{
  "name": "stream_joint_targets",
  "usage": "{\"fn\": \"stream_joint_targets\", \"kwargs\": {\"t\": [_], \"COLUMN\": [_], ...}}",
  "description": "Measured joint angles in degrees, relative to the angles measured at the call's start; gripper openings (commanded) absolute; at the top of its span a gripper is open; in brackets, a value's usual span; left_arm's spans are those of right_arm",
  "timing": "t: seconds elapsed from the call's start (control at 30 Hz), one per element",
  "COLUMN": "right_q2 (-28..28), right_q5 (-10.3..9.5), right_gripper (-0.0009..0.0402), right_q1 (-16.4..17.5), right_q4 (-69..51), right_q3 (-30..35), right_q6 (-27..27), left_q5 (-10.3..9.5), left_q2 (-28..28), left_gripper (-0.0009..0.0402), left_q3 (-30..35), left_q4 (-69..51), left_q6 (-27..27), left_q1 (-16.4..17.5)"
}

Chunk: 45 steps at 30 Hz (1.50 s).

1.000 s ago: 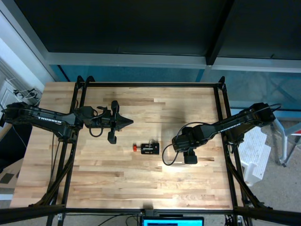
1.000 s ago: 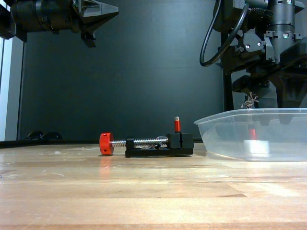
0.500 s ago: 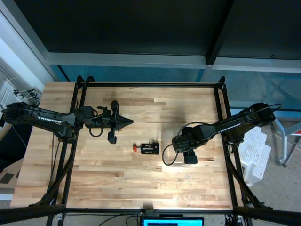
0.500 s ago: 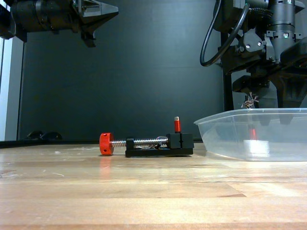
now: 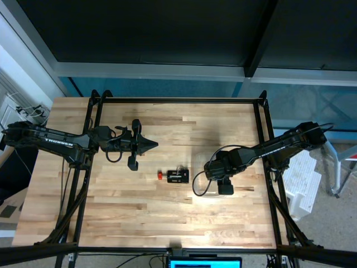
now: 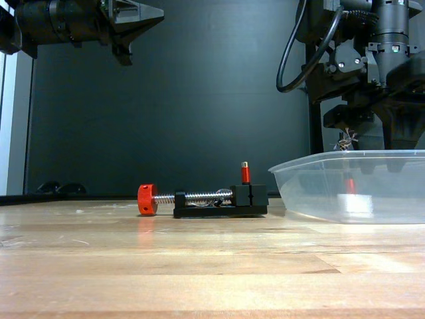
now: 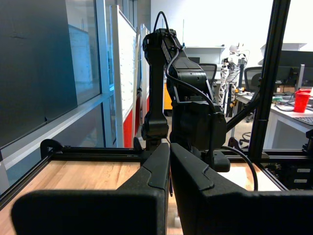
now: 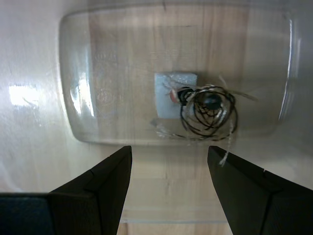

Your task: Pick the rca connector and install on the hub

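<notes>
Left tool (image 5: pixel 155 145) hangs high over the left half of the surface (image 5: pixel 139 212), pointing right; fingers (image 7: pixel 157 169) clenched together, nothing between them. Right tool (image 5: pixel 218 180) points straight down above the clear tray (image 6: pixel 312 189), fingers (image 8: pixel 110 178) spread apart and released, empty. Hub (image 5: pixel 177 177) lies flat near the surface centre, red knob (image 6: pixel 147 199) at its left end, a red post (image 6: pixel 245 173) upright at its right end. Tray sits just right of the hub. In the tray: a white square (image 8: pixel 168 85) and, touching it, a loose wire coil (image 8: pixel 195 128). The rca connector (image 8: pixel 211 101) reads as the small grey round piece inside that coil, though this is not certain. Right tool is above it, not touching.
</notes>
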Motion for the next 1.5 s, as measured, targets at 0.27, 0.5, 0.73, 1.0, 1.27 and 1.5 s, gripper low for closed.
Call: {"fn": "stream_joint_targets", "kwargs": {"t": [0.27, 0.5, 0.73, 1.0, 1.27, 1.5], "right_q2": [0.0, 0.0, 0.0, 0.0, 1.31, 4.76], "right_q5": [-0.5, -0.46, -1.25, -1.46, 0.17, 0.81], "right_gripper": [0.0216, 0.0216, 0.0216, 0.0216, 0.0216, 0.0216], "right_q1": [0.0, 0.0, 0.02, 0.0, 0.11, 0.04], "right_q4": [0.02, 0.02, -0.35, -0.09, -0.15, 0.59], "right_q3": [0.66, 0.66, 0.66, 1.29, 2.89, 4.2], "right_q6": [5.88, 5.88, 5.86, 2.6, 1.79, -0.26], "left_q5": [0.02, 0.02, 0.0, 0.0, 0.02, 0.02], "left_q2": [0.0, 0.0, 0.0, 0.0, 0.0, 0.0], "left_gripper": [0.0, 0.0, 0.0, 0.0, 0.0, 0.0], "left_q3": [0.0, 0.0, 0.0, 0.0, 0.0, 0.0], "left_q4": [0.0, 0.0, 0.0, 0.0, 0.0, 0.0], "left_q6": [0.02, 0.02, 0.02, 0.02, 0.02, 0.0], "left_q1": [0.0, 0.0, 0.0, 0.0, 0.0, 0.0]}}
